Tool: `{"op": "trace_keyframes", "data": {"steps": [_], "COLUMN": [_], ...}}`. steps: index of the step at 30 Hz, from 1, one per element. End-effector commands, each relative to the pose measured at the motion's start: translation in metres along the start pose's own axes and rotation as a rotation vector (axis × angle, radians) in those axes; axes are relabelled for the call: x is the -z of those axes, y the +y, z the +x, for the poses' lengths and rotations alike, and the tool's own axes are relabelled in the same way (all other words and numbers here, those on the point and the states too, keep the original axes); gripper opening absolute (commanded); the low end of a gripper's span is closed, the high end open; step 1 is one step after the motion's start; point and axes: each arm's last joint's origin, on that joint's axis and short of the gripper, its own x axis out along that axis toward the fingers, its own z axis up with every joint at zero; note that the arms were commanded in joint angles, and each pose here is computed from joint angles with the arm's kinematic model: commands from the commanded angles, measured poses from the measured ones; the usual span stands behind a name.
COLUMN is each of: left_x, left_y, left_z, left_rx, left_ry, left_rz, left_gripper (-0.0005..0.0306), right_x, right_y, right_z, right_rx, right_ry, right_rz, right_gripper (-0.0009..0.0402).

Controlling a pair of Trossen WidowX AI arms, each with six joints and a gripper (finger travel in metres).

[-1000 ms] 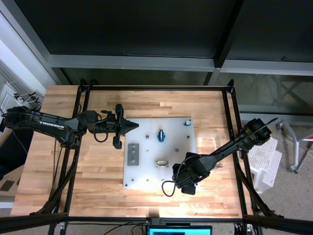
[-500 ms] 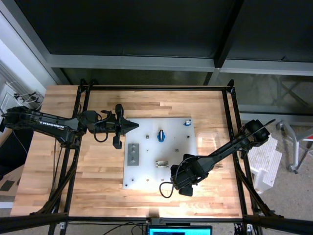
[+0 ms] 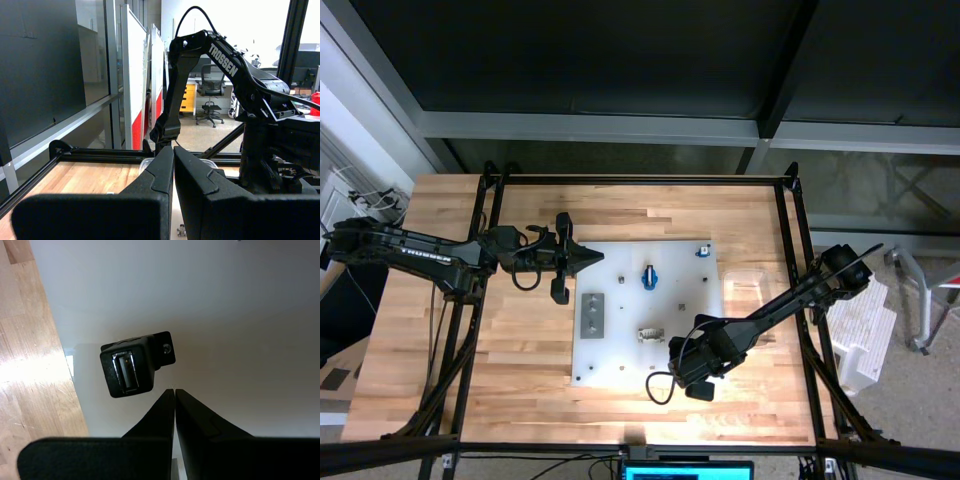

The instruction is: Remove the 16mm bar from the taskboard and place in the container

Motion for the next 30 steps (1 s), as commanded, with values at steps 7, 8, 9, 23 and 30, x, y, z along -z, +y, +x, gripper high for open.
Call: {"op": "trace_keyframes", "data": {"steps": [7, 8, 9, 23, 30], "left_x": [0.000, 0.000, 0.000, 0.000, 0.000], "left_y": [0.000, 0.000, 0.000, 0.000, 0.000], "left_z": [0.000, 0.000, 0.000, 0.000, 0.000], "left_rx": [0.000, 0.000, 0.000, 0.000, 0.000], "left_ry": [0.000, 0.000, 0.000, 0.000, 0.000], "left_rz": [0.000, 0.000, 0.000, 0.000, 0.000], "left_gripper": [0.0000, 0.0000, 0.0000, 0.0000, 0.0000], "right_x": [0.000, 0.000, 0.000, 0.020, 0.043], "right_y": [-0.001, -0.001, -0.002, -0.023, -0.040], "right_z": [-0.008, -0.011, -0.014, -0.067, -0.082], "right_rx": [-0.015, -0.021, -0.027, -0.103, -0.132], "right_ry": [-0.018, -0.025, -0.032, -0.159, -0.188], "right_rz": [-0.002, -0.001, -0.001, -0.005, -0.012], "right_gripper": [0.0001, -0.0001, -0.0001, 0.0000, 0.0000]}}
